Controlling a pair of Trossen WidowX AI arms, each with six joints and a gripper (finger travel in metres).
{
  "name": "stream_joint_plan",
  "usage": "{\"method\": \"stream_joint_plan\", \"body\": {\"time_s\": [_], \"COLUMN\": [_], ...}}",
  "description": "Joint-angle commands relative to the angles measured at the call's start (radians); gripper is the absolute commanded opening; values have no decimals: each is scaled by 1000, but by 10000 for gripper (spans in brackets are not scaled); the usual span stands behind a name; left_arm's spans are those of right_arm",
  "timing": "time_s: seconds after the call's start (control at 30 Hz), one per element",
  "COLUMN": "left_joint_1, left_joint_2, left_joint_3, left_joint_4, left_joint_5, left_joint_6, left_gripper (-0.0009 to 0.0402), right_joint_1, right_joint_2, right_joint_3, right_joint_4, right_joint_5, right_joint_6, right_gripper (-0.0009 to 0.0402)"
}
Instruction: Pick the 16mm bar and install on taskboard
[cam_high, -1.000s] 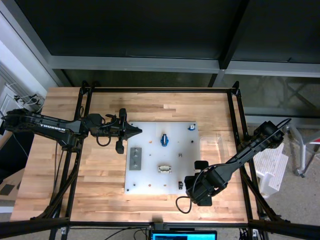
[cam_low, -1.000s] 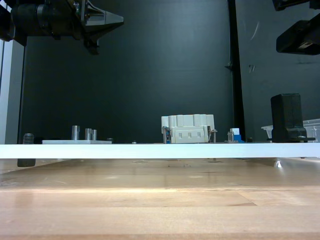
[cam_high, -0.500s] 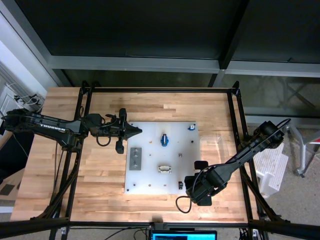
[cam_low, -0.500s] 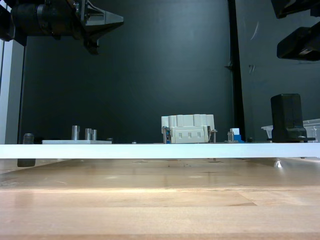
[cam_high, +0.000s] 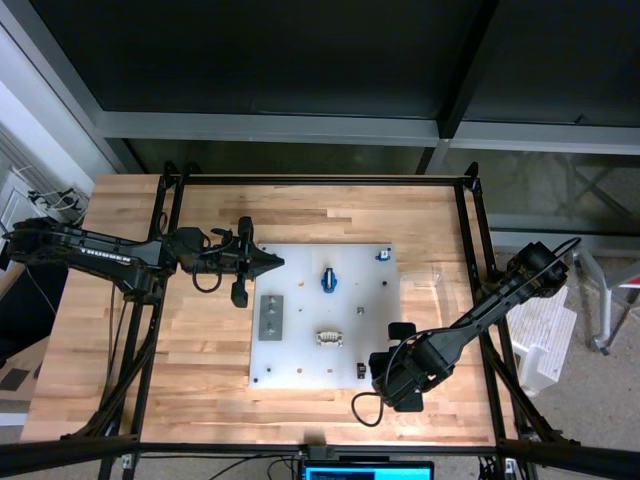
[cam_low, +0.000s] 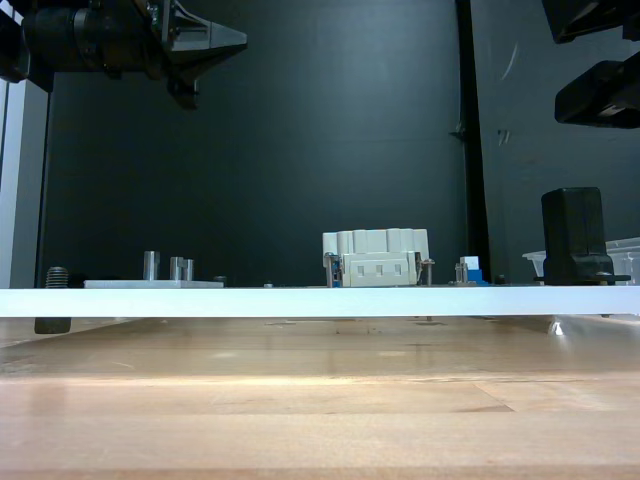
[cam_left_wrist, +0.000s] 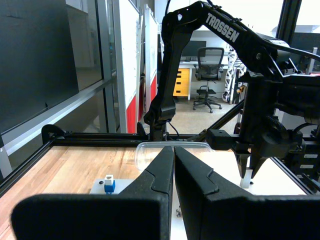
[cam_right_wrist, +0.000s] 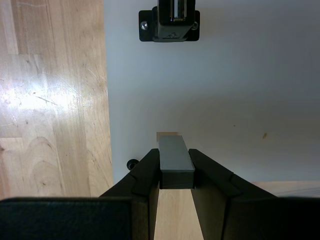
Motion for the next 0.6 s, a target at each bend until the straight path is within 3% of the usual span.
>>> {"method": "stream_joint_plan", "body": {"time_s": [0.03, 0.6], "left_joint_1": [0, 0], "left_joint_2": [0, 0], "left_joint_3": [0, 0], "left_joint_4": [0, 0], "left_joint_5": [0, 0], "left_joint_6": [0, 0], "left_gripper": [0, 0], "right_joint_1": [0, -1], "right_joint_2": [14, 21], "right_joint_3": [2, 3], "right_joint_4": [3, 2], "right_joint_5": [0, 0], "right_joint_6": [0, 0], "right_gripper": [4, 4]}}
